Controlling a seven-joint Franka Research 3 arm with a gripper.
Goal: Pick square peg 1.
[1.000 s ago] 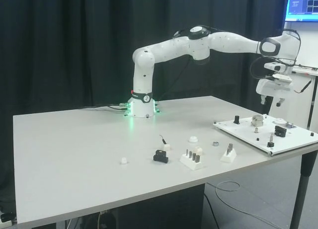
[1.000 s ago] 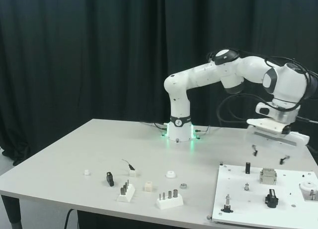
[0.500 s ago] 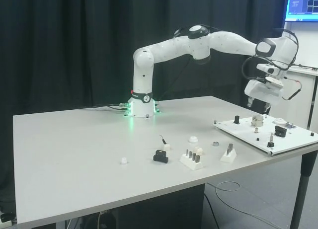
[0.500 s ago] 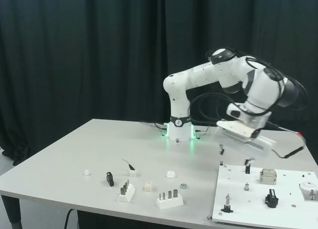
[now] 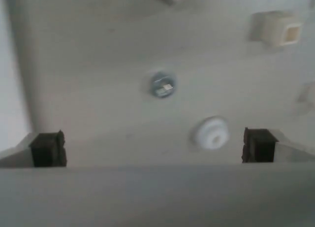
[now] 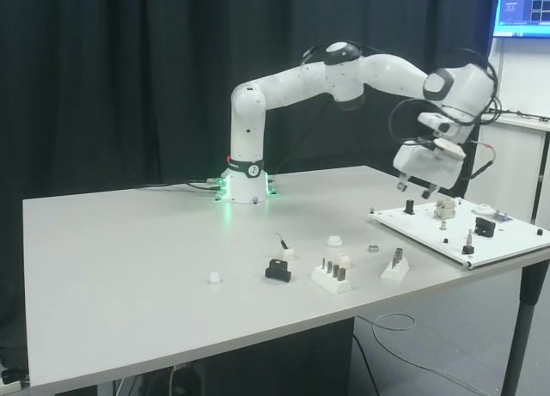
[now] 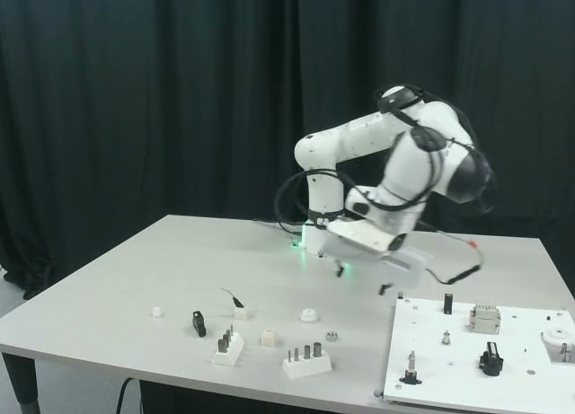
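Claw (image 7: 361, 279): fingers spread wide, nothing between them, hanging tilted above the grey table (image 7: 135, 279). Square peg 1 (image 7: 224, 344): upright in white holder (image 7: 227, 355) near the table's front edge, 8 o'clock from claw in second room view, well apart

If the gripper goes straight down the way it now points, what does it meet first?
Probably the bare grey table. Between the open gripper's black fingertips, a small round white part and a round grey nut lie nearby; depth is unclear.
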